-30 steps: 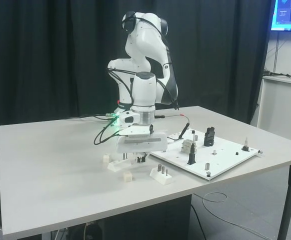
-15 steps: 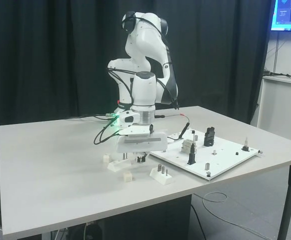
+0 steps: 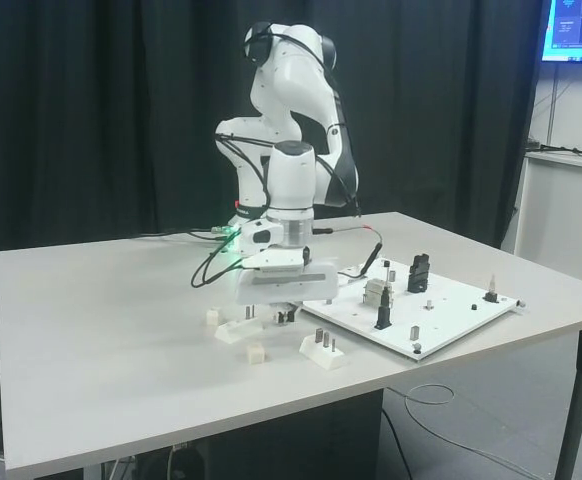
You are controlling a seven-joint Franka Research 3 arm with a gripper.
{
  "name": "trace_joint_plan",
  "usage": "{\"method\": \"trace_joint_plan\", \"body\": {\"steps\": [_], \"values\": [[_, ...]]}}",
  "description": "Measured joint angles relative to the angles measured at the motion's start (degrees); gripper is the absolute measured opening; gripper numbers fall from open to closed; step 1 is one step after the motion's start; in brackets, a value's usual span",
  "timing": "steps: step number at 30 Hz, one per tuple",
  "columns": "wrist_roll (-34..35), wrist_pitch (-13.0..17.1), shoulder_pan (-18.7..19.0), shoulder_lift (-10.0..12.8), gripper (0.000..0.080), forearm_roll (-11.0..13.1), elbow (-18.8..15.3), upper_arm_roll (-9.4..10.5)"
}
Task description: Insert BNC.
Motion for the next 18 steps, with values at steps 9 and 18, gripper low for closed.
{"method": "trace_joint_plan", "body": {"steps": [9, 18], "values": [[0.96, -1.22, 2.38, -1.94, 0.0124, 1.14, 0.04, 0.15], [4.75, -3.17, 5.88, -4.62, 0.0124, 1.19, 0.70, 0.20]]}}
